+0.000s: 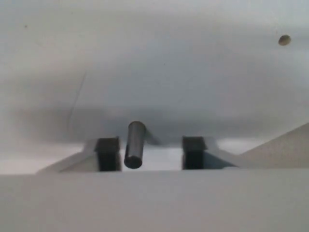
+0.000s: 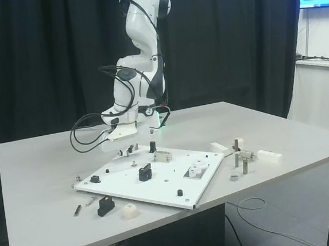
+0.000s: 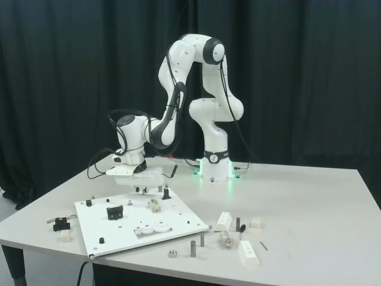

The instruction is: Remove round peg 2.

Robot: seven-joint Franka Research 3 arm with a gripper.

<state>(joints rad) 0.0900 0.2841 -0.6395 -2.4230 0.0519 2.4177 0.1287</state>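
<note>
Between our gripper's [image 1: 150, 153] parted black fingers [image 1: 107, 153], nearer one pad, the grey round peg [image 1: 134, 144] stands on the white board [image 1: 154, 72], ungrasped. We judge it rigid, light and slick, best pinched on its upper shaft.

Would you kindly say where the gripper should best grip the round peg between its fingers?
Grip the round peg on its smooth cylindrical side, fingers closing from either flank, probably coming straight down along its axis. It sits nearer one finger, so centre the gripper first.
</note>
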